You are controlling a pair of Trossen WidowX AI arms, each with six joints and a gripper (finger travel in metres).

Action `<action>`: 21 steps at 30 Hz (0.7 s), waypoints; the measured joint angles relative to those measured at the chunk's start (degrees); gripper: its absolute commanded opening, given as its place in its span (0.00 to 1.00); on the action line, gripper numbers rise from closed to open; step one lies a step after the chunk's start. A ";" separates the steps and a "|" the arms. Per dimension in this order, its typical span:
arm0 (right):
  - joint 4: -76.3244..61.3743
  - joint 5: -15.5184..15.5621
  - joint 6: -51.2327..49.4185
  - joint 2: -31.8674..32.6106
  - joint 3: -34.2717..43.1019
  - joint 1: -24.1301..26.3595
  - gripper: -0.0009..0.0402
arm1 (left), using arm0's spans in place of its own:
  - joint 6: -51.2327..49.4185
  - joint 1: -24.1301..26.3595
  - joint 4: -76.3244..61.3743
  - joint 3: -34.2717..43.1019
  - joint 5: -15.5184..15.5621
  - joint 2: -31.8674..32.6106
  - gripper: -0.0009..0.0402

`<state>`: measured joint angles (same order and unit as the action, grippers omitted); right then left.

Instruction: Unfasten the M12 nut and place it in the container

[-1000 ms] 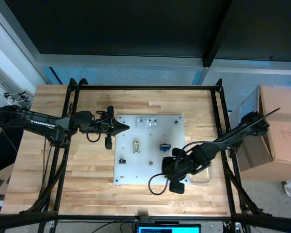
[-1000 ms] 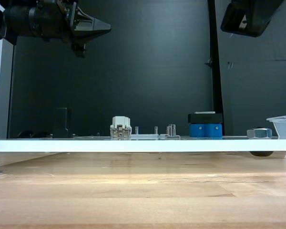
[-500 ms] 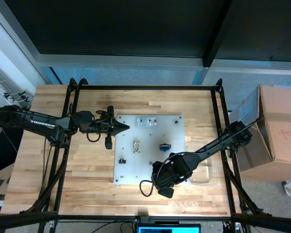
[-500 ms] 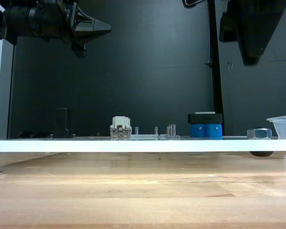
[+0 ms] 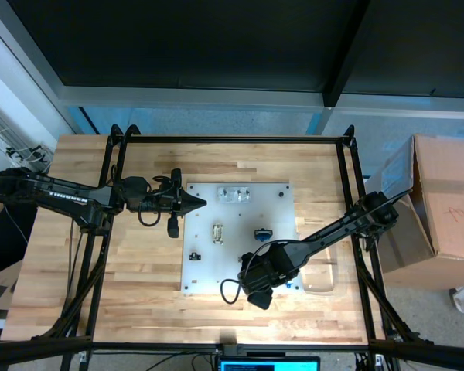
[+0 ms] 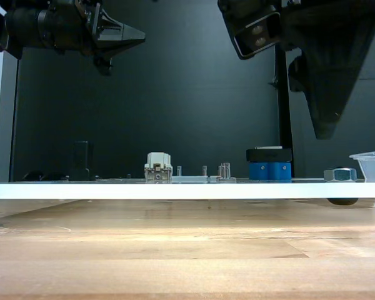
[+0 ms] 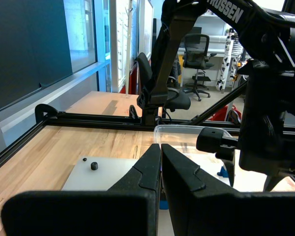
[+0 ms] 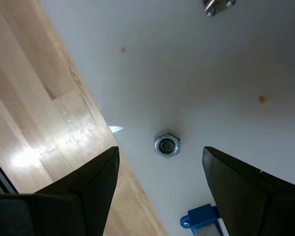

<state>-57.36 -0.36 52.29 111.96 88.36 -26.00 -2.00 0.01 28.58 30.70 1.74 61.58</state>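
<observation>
Gaping empty, right pincer (image 8: 160,153) overhangs seated nut (image 8: 167,145); left pincer (image 7: 161,146) closed over board's (image 8: 211,59) edge.

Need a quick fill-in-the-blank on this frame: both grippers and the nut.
1. The right gripper hangs over the nut with its fingers ___.
2. The left gripper, held high at the left, is ___.
3. The nut sits on the white ___, not in the container.
Missing words: open; shut; board.
</observation>
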 measured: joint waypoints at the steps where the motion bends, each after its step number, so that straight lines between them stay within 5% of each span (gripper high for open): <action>1: 0.22 -0.02 0.02 0.17 -0.37 0.02 0.60 | -0.02 0.00 0.00 0.00 0.00 0.00 0.02; 21: 1.64 -0.26 -3.37 2.67 -2.80 0.13 0.59 | 0.00 0.00 0.00 0.00 0.00 0.00 0.02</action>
<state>-55.72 -0.62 48.93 114.63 85.56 -25.87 -2.00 0.01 28.58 30.70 1.74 61.58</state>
